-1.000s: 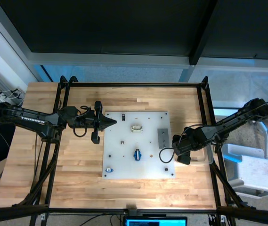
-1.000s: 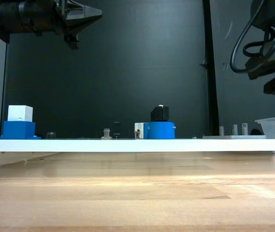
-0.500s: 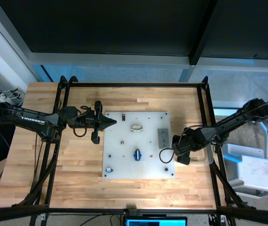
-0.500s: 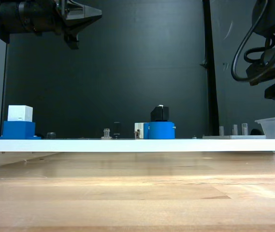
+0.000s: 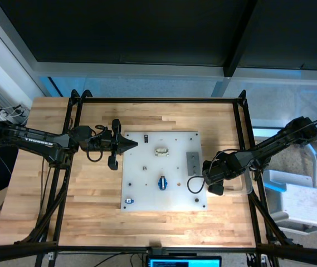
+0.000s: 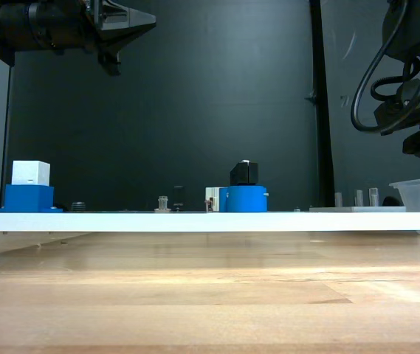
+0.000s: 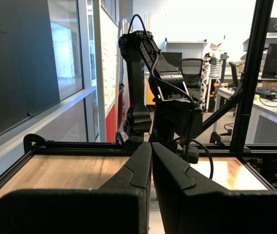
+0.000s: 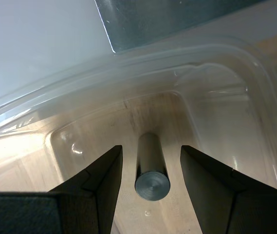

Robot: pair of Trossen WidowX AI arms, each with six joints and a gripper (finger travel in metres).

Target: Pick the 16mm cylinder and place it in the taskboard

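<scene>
Worktop [image 5: 91, 222] carrying one taskboard [image 5: 147, 189] at its centre and one clear tray [image 8: 226, 58] by its right edge. Left gripper [image 5: 133, 143], fingers together, hangs above the taskboard's left edge. Right gripper [image 8: 150, 147], fingers apart, straddles the single 16mm cylinder [image 8: 151, 168] (lying flat in the tray, long axis parallel to the fingers, end face toward the wrist).

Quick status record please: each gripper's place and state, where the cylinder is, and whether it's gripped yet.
left gripper: shut, empty, held high over the left edge of the taskboard
right gripper: open, reaching into the clear tray, one finger on each side of the 16mm cylinder
16mm cylinder: lying on its side on the tray floor, gaps to both fingers, not gripped
clear tray: beside the taskboard's right edge
task stage: pick not yet made, nothing placed
</scene>
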